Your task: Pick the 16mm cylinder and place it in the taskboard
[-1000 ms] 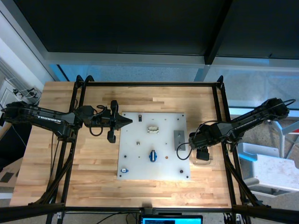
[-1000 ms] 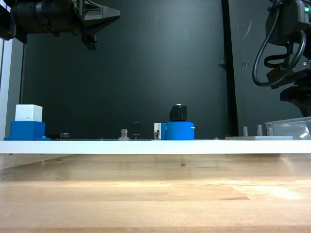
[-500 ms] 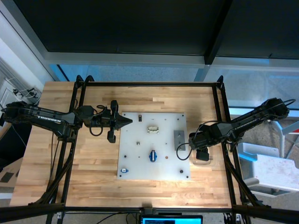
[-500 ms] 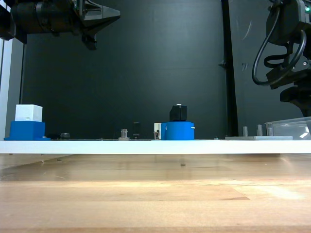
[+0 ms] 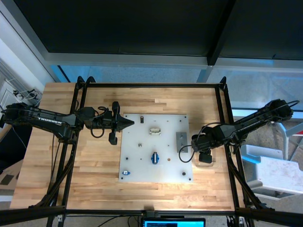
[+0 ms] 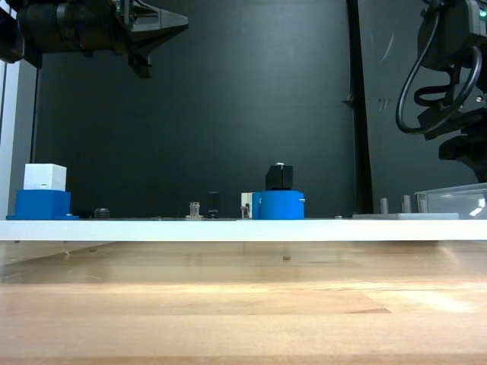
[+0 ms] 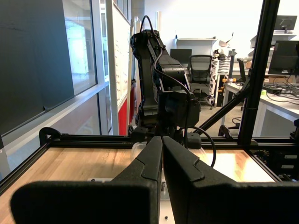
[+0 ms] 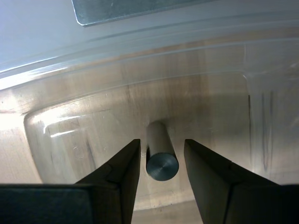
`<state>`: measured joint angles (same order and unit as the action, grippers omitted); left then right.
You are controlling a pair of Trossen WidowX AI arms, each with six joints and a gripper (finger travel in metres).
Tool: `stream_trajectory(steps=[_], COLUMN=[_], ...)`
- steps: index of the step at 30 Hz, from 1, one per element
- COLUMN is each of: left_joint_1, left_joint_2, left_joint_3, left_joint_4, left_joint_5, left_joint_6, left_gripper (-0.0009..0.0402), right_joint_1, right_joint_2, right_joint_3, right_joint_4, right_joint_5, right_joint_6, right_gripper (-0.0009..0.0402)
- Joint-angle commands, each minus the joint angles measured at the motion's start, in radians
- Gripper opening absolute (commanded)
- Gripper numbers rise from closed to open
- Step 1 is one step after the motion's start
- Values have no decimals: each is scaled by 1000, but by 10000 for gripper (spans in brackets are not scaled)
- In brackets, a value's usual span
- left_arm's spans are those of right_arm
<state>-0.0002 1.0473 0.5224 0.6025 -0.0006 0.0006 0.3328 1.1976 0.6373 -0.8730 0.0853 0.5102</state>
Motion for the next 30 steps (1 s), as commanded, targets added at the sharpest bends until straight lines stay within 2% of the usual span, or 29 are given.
stream_trajectory(steps=[1, 18, 30], left_joint_1=[0, 0, 0], left_joint_2=[0, 0, 0], left_joint_3=[0, 0, 0], left_joint_4=[0, 0, 0], left_joint_5=[0, 0, 0], left_joint_6=[0, 0, 0], left_gripper=[0, 0, 0], right_joint_1=[1, 2, 2], right_joint_2=[0, 0, 0], right_joint_3=[0, 0, 1], right_joint_4=[3, 11, 11], right_joint_5=[0, -7, -8], right_joint_6=[-1, 0, -1], right_gripper=[105, 30, 16])
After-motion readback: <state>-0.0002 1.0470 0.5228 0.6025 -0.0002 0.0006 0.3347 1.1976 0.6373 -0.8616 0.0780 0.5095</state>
